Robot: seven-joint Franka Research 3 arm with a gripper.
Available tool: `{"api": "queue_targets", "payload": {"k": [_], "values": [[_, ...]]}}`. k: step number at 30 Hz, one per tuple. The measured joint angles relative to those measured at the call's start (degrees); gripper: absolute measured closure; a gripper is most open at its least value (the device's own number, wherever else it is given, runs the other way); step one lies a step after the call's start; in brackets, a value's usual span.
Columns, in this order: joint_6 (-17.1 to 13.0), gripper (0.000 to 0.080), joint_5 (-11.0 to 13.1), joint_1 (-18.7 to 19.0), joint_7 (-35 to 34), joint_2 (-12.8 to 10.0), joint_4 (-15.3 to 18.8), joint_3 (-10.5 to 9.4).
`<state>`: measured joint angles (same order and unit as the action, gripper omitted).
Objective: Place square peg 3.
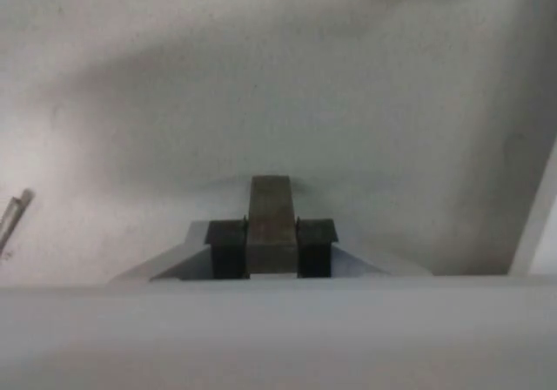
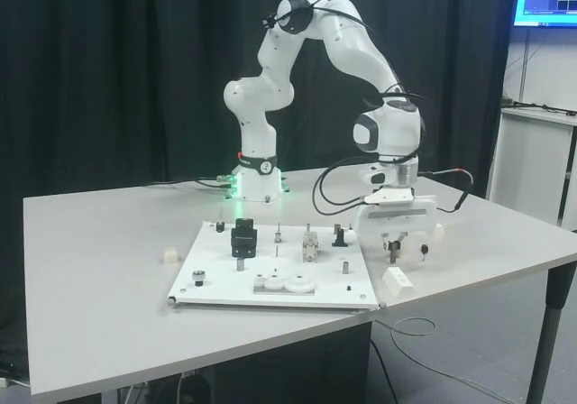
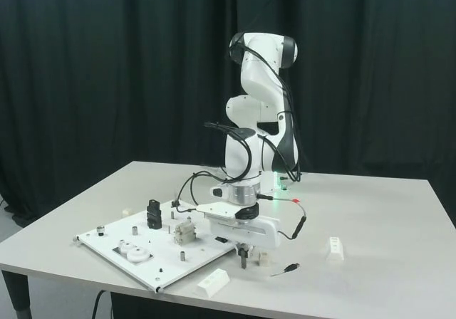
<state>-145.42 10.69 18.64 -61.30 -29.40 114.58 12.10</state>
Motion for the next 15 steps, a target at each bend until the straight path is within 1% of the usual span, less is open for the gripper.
{"api": "queue_targets", "payload": {"k": [9,10,14,15], "values": [[-0.1,0.0687,0.0,0.1,-0.5,-0.2,0.0,-0.42],[-0.1,0.0614,0.0,0.1,-0.5,-0.2,0.0,-0.42],[-0.1,0.0614,-0.1,0.2,-0.5,-0.2,0.0,-0.42],[-0.1,0.0246,-0.1,0.2,-0.5,-0.2,0.0,-0.42]]}}
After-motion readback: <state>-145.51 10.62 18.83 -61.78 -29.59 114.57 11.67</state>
